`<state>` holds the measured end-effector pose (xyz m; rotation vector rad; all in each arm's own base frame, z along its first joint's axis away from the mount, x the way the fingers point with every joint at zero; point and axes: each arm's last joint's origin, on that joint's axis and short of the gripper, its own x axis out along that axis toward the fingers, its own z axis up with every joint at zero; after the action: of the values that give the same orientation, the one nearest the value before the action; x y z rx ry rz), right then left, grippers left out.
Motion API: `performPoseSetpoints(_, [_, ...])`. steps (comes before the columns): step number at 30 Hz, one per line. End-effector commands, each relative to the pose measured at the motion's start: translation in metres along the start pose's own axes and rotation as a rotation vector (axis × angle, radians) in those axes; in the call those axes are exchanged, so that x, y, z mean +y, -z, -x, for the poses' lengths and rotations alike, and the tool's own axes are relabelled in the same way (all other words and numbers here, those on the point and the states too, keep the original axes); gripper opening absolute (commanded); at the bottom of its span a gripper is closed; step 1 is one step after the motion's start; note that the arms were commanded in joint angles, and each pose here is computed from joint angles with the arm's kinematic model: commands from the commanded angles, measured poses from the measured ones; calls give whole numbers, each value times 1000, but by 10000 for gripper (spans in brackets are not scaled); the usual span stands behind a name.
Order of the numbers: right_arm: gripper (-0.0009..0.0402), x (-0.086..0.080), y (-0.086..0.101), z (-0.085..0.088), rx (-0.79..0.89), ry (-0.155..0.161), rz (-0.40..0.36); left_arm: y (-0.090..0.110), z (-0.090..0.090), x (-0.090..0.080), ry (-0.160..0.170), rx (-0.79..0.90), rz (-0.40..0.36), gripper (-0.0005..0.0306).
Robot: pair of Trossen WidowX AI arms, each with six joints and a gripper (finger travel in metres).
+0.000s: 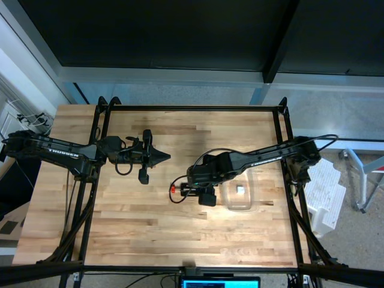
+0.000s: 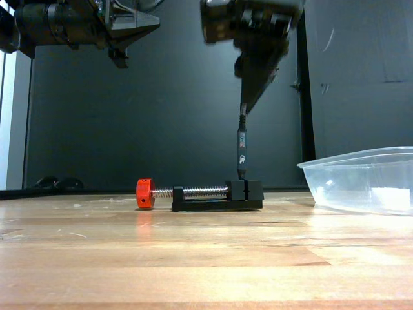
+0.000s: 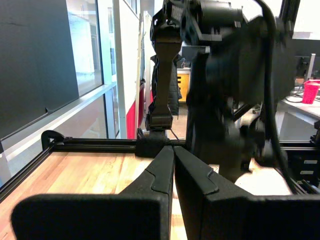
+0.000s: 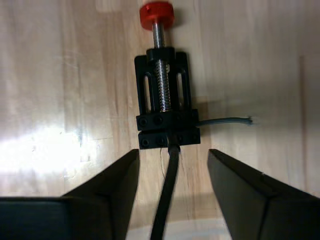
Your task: Pick the USB-C connector and install on taskboard
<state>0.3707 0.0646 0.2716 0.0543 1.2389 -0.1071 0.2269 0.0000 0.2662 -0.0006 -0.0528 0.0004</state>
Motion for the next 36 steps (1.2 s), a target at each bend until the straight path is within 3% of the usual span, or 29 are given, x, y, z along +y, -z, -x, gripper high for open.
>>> performPoseSetpoints(1, [234, -2, 2, 17, -40, -9, 24, 0, 0, 0, 0, -1, 0, 0])
performPoseSetpoints(7, [252, -7, 7, 39, -86, -19, 36, 0, 0, 0, 0, 5, 0, 0])
performPoseSetpoints(17, [246, -15, 19, 48, -148, -30, 17, 1, 0, 0, 0, 6, 0, 0])
performPoseSetpoints(23, [174, -37, 30, 62, -413, -60, -9, 0, 0, 0, 0, 5, 0, 0])
performPoseSetpoints(34, [-4, -69, 67, 78, -849, -55, -16, 1, 0, 0, 0, 6, 0, 0])
performPoseSetpoints(36, [5, -73, 75, 79, -904, -67, -19, 1, 0, 0, 0, 6, 0, 0])
